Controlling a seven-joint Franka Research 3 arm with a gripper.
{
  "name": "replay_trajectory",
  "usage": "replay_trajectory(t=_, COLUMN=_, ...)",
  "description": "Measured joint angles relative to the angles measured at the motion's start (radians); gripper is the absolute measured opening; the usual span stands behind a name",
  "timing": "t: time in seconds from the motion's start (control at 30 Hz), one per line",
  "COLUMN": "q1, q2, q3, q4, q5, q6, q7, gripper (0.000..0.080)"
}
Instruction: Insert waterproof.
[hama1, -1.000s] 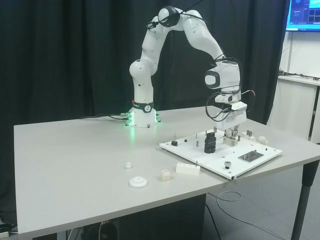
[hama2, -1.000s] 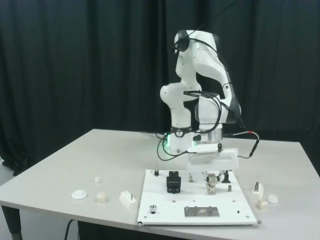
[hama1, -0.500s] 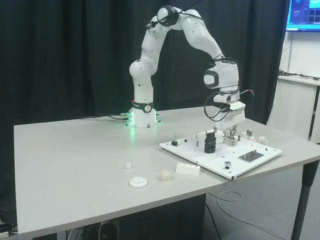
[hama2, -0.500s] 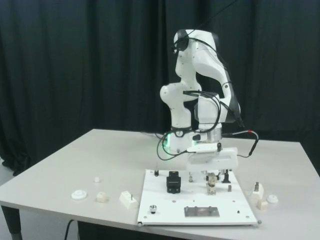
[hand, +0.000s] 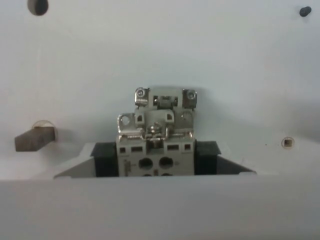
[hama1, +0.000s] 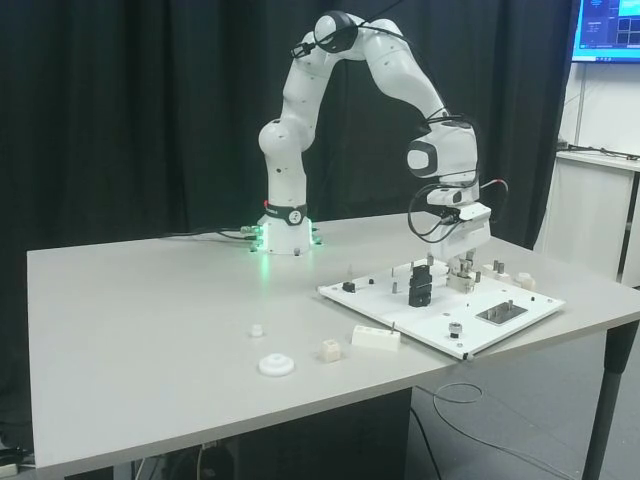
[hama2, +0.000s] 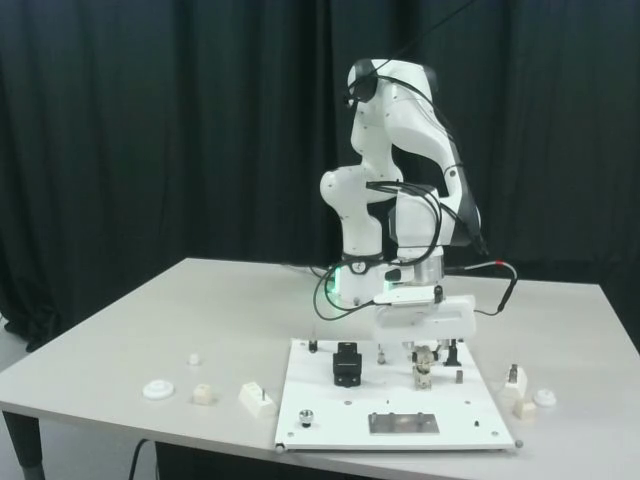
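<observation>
The waterproof connector (hand: 155, 161), a grey plug with two round holes, sits between my gripper's (hand: 156, 154) black fingers (hand: 106, 152), which touch both its sides. It stands against a metal socket bracket (hand: 160, 107) fixed on the white board (hand: 150, 50). In the room views my gripper (hama1: 461, 262) (hama2: 426, 355) hangs straight down over that bracket (hama2: 425, 374) near the back of the white board (hama1: 440, 305) (hama2: 330, 420). The wide white hand hides the fingertips there.
A black block (hama1: 418, 285) (hama2: 347, 363), thin pegs and a grey metal plate (hama1: 500, 313) (hama2: 402, 423) also sit on the board. Several small white parts (hama1: 376, 336) (hama2: 204, 394) lie on the grey table (hama1: 150, 310) beside it. Two more white parts (hama2: 544, 397) lie to its other side.
The hand has shifted slightly over the bracket, a little up and toward the arm's base. The parts on the board and table have not moved.
</observation>
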Motion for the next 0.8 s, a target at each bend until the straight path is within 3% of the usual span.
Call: replay_trajectory(t=0.8, q1=0.000, q2=0.009, q3=0.008, q4=0.001, q5=0.000, q6=0.039, q7=0.001, gripper=0.0321)
